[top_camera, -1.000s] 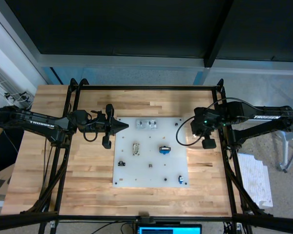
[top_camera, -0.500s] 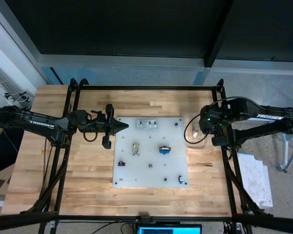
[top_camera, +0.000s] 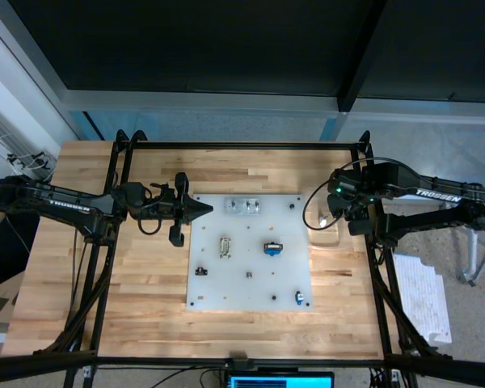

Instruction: Pick the RJ45 connector and install on taskboard

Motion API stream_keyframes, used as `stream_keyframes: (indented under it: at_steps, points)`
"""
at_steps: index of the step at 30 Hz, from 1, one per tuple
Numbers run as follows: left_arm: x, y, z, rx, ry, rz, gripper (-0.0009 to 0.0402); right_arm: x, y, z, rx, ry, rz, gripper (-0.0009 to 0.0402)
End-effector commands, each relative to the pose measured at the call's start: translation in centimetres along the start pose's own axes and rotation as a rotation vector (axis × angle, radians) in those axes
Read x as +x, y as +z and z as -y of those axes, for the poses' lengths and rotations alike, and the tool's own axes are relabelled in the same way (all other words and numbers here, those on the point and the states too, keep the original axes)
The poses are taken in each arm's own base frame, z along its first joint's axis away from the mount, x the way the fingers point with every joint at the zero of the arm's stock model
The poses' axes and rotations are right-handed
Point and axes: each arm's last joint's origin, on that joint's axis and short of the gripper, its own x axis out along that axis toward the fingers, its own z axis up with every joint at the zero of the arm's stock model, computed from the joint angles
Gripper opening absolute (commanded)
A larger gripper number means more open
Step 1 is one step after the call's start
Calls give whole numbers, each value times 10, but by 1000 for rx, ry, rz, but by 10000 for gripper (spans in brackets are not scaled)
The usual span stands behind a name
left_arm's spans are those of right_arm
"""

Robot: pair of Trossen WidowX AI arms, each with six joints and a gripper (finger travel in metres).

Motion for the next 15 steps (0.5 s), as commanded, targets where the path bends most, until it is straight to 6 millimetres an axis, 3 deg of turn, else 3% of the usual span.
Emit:
stream_keyframes:
  at_steps: [1,15]
  points:
    - [0,0,0,0,0,1,0,12,-1,2,8,5,4,174]
    - [0,0,0,0,0,1,0,48,0,1,24,38,34,193]
